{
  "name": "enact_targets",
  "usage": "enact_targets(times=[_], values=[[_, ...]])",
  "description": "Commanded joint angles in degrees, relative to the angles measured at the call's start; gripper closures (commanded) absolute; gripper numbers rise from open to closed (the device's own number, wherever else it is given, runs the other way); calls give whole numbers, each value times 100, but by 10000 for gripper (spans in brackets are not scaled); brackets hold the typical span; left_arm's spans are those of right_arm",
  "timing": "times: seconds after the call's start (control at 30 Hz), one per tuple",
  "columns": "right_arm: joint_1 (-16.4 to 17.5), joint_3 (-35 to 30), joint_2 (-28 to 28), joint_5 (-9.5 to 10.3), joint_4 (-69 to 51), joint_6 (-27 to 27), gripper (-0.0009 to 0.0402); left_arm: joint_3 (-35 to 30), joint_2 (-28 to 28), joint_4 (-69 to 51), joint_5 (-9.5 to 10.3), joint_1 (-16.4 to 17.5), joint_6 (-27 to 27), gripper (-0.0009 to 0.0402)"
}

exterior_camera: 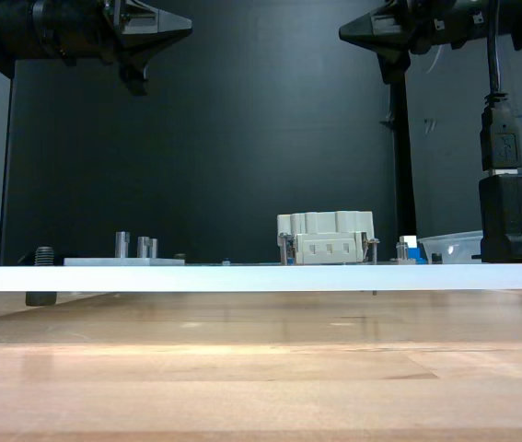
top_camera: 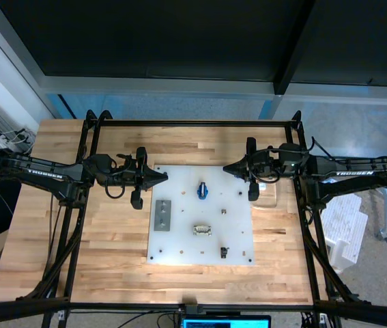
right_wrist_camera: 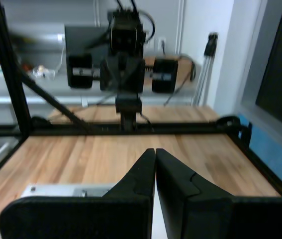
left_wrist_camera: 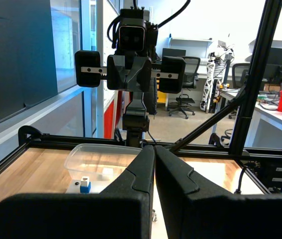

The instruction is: Pick the USB connector and install on taskboard

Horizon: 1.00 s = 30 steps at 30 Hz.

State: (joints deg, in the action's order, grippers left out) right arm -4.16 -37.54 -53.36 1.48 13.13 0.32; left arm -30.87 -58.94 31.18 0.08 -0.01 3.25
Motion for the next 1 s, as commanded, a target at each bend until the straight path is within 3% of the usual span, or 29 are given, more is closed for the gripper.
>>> enact_targets(times=[0.03,0.37,1.0], values=[[0,240,2,-7,575,-133,393,0,-2,0,-2,0,-2,393],[-4,573,2,271,1043,-302,393,-2,-2,0,-2,0,-2,393],[-4,660,2,310,1043,-533,393,0,-2,0,-2,0,-2,393]])
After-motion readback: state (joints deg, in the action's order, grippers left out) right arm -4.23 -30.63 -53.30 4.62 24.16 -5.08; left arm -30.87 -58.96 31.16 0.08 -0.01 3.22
